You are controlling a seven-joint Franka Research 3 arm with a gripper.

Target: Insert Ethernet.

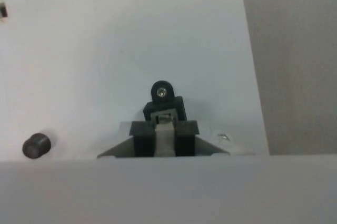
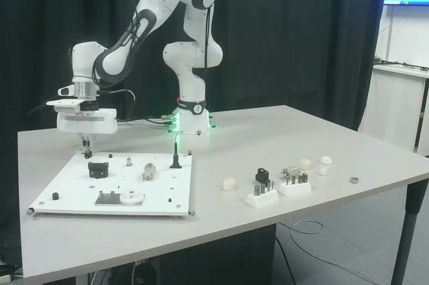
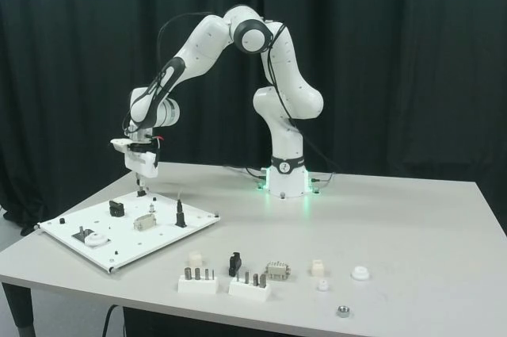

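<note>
My gripper (image 1: 164,140) is shut on a small grey-white Ethernet plug (image 1: 164,127), clamped between the two black fingers. Just past the plug, a black socket block (image 1: 169,107) with a screw in its lug sits on the white board (image 1: 105,50). In the first room view the gripper (image 2: 86,145) hangs low over the board's far left part (image 2: 161,198). It is slightly behind the black socket block (image 2: 98,167). The second room view shows the gripper (image 3: 141,186) near the board's back edge, beyond the socket block (image 3: 117,208).
A black stud (image 1: 36,146) stands on the board close to the gripper. The board also carries a black upright peg (image 2: 175,157), a grey connector (image 2: 148,172) and a white disc (image 2: 132,197). Two white holders (image 2: 261,196) with parts, small white pieces and a nut (image 2: 353,179) lie on the grey table.
</note>
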